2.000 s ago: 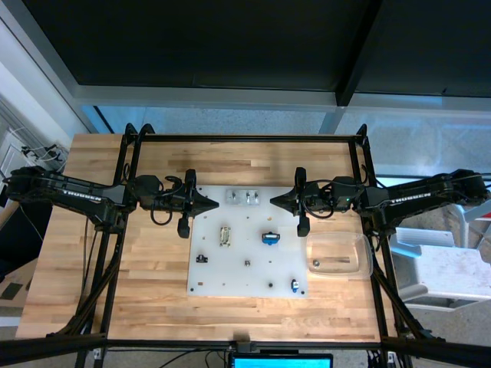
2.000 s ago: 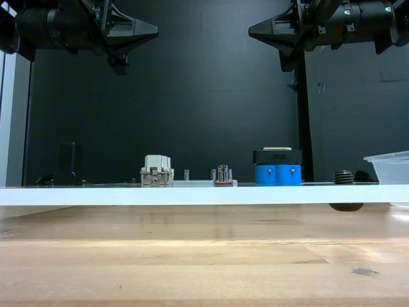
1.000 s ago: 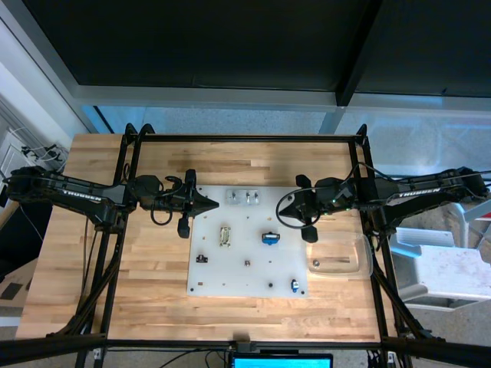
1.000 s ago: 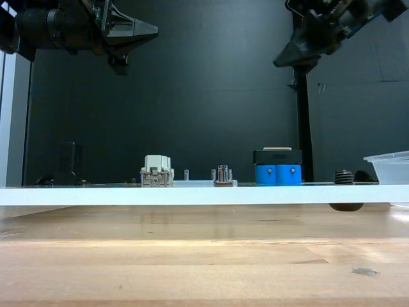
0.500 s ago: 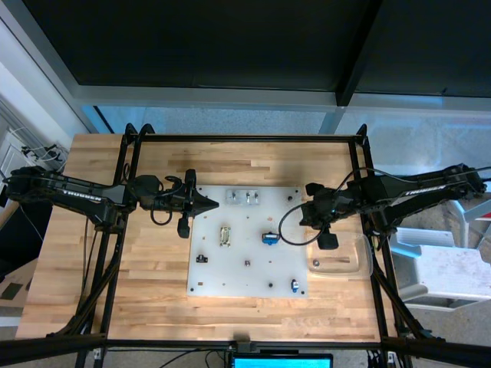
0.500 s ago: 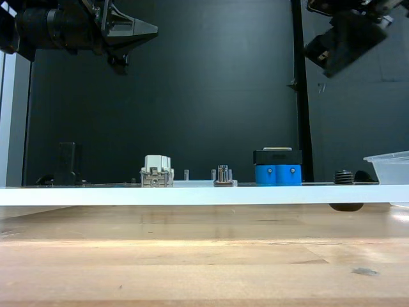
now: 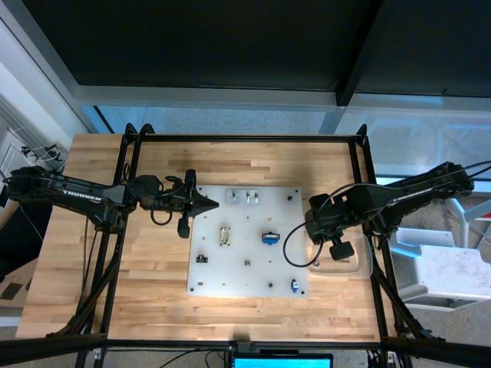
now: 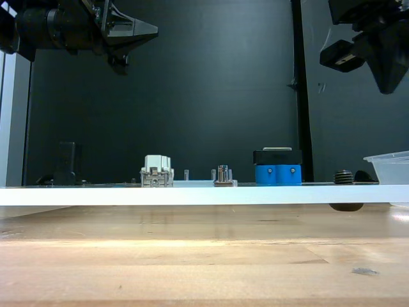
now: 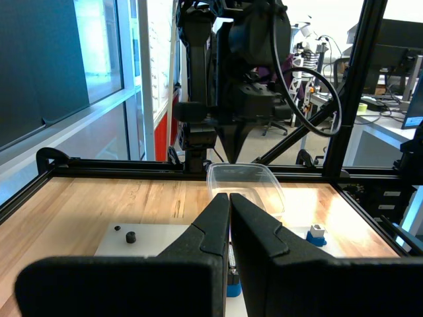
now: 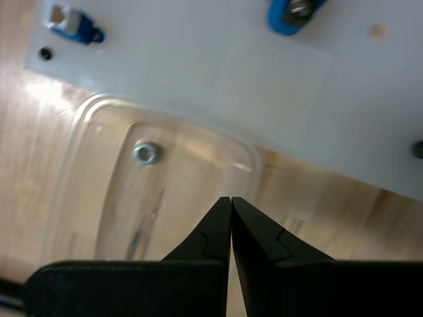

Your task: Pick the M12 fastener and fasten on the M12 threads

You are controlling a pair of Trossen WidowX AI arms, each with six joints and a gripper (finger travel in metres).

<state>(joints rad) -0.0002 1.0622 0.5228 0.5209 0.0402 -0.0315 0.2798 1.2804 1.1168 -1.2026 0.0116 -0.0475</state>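
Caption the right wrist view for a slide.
Right tool, shut, hangs above the clear tray holding the silver nut; left tool parked over the white board.

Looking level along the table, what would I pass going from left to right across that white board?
grey connector → silver post → blue block → black stud, bare → clear tray. Overhead, the left gripper hangs high at the left and the right gripper high at the right.

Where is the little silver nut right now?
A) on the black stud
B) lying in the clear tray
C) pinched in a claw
B: the nut lies in the clear tray, and the shut right claw hovers above that tray; the shut left claw hangs high over the far left part of the board.
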